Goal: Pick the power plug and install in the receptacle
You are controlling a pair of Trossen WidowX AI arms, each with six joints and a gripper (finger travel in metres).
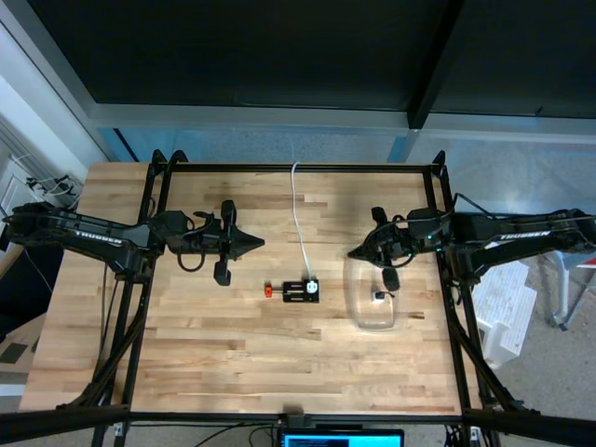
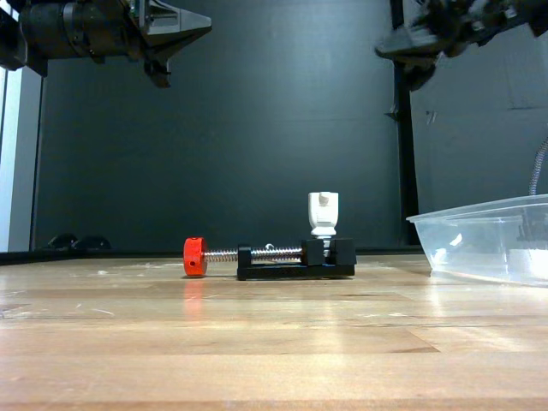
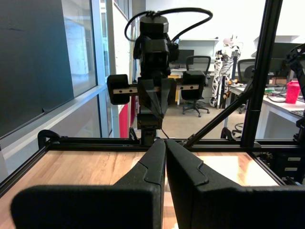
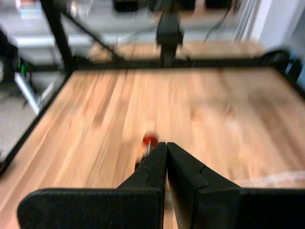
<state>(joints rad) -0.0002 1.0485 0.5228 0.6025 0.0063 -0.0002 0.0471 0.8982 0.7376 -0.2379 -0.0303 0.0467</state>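
Clear tray (image 1: 365, 320) corralling power plug (image 1: 378, 297) sits beneath right gripper (image 1: 355, 252), pinched together, empty, aloft; vise (image 1: 294, 291) steadies receptacle (image 2: 323, 211) upright ahead of it, left gripper (image 1: 257, 244) likewise together, parked.

both arms reach inward, held high; left gripper (image 1: 257, 244) & right gripper (image 1: 354, 252) w/ jaws closed.

Both arms are black. The left arm (image 1: 84, 235) and the right arm (image 1: 507, 233) each have the white word TROSSEN on the side. A black cable (image 1: 191, 261) hangs in a loop by the left arm. The left gripper (image 1: 256, 244) is over the left half of the tabletop (image 1: 233, 354), and the right gripper (image 1: 355, 252) is over its right half. Each gripper is black and pointy, with its two fingers pressed together.
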